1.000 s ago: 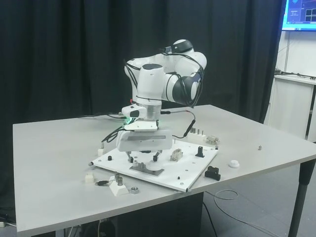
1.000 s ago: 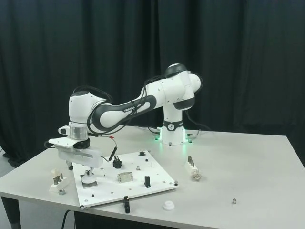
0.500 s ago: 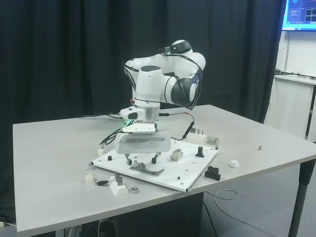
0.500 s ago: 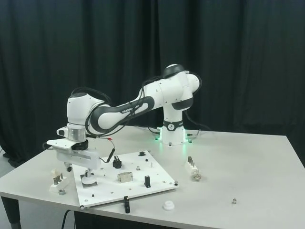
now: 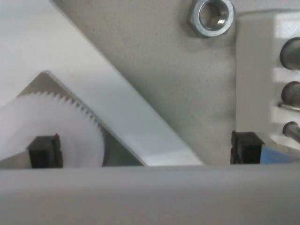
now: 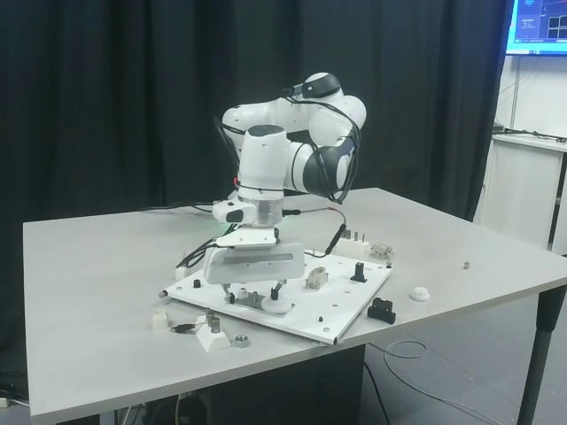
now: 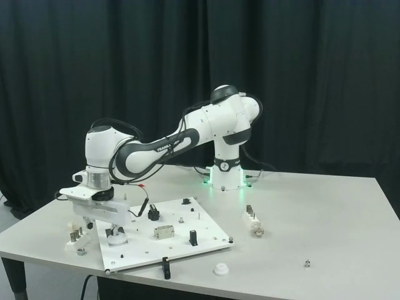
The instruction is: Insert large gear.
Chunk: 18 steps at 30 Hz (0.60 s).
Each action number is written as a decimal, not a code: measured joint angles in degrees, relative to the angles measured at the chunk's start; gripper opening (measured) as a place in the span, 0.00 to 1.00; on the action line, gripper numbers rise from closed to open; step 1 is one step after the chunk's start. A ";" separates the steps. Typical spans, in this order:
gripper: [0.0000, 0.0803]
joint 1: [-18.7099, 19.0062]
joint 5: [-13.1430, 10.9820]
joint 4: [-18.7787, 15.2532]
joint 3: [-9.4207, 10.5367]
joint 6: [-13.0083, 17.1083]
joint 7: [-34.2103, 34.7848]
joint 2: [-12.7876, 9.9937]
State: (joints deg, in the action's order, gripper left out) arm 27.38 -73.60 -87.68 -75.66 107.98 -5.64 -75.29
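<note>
fingers (image 5: 145,149) spread wide, pinching nothing | large gear (image 5: 51,129) lies on the white board (image 5: 117,108), one pad (image 5: 44,151) over it, the other out past the board edge beside the block of pegs (image 5: 269,75) | risk I see: descending off-centre clips gear teeth or pegs | worktop (image 6: 89,266) beyond

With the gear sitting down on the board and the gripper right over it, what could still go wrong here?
1. The gripper has one fingertip over the large gear; moving sideways might drag or tilt it.
2. The other fingertip hangs near the white block of pegs and a loose nut; a swing that way may knock them.
</note>
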 joint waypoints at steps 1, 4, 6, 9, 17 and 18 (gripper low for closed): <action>1.00 -0.03 0.00 0.03 0.00 0.00 0.00 0.00; 1.00 -0.06 0.02 0.10 0.01 -0.01 0.00 0.00; 1.00 -0.08 0.02 0.17 0.00 0.00 0.00 0.01; 1.00 -0.08 0.02 0.47 -0.02 -0.01 0.00 0.04; 1.00 0.03 0.07 1.78 -0.90 -1.14 1.18 0.51; 1.00 0.06 0.09 1.93 -1.10 -1.54 1.35 0.62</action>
State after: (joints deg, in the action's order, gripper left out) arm 27.44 -73.52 -85.75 -76.76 106.44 -4.29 -74.67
